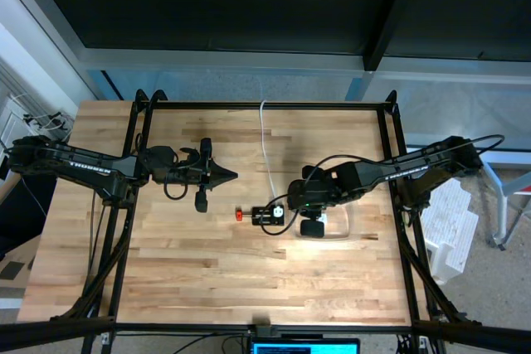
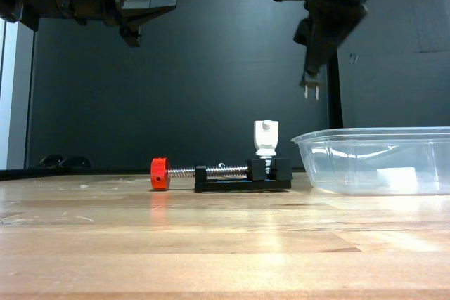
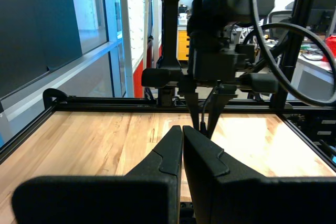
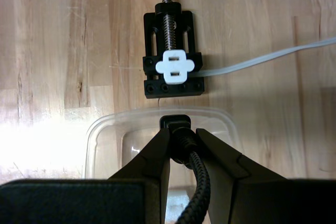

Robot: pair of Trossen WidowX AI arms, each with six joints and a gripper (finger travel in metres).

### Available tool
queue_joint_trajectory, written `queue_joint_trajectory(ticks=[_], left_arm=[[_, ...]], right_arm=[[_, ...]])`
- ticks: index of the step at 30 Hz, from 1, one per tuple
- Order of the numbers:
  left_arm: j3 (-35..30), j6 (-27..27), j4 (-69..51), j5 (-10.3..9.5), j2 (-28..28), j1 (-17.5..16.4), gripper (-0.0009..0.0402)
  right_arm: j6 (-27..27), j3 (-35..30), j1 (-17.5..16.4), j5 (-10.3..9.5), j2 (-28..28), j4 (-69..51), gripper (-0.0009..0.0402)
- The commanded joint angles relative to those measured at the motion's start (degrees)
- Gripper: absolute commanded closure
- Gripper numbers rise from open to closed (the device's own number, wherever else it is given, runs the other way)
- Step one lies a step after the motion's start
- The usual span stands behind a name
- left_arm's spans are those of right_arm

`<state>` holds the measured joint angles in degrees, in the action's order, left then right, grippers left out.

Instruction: Remove the power plug from the receptacle and place in the container

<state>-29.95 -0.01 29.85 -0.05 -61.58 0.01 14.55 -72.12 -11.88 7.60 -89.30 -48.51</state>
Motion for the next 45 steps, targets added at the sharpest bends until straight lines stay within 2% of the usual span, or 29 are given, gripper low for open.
queue_joint_trajectory(ticks=[1,9,27,34,37,45], left_arm=[[0.0,0.0,0.0,0.0,0.0,0.0,0.0393],[0.0,0.0,0.0,0.02,0.0,0.0,0.0393],[0.0,0.0,0.0,0.0,0.0,0.0,0.0393],[0.0,0.0,0.0,0.0,0.0,0.0,0.0393],[0.0,0.0,0.0,0.02,0.0,0.0,0.0393],[0.0,0.0,0.0,0.02,0.0,0.0,0.0393]], right_arm=[[0.2,5.4,-0.7,0.37,1.8,4.9,0.0393],[1.6,16.6,-1.8,0.35,5.2,15.0,0.0393],[6.2,28.2,-4.3,0.81,12.6,20.0,0.039],[6.3,29.4,-5.4,1.01,12.8,22.4,0.035],[6.2,29.4,-5.5,1.88,12.8,22.5,0.0327],[6.3,29.4,-5.7,1.88,14.1,22.0,0.0264]])
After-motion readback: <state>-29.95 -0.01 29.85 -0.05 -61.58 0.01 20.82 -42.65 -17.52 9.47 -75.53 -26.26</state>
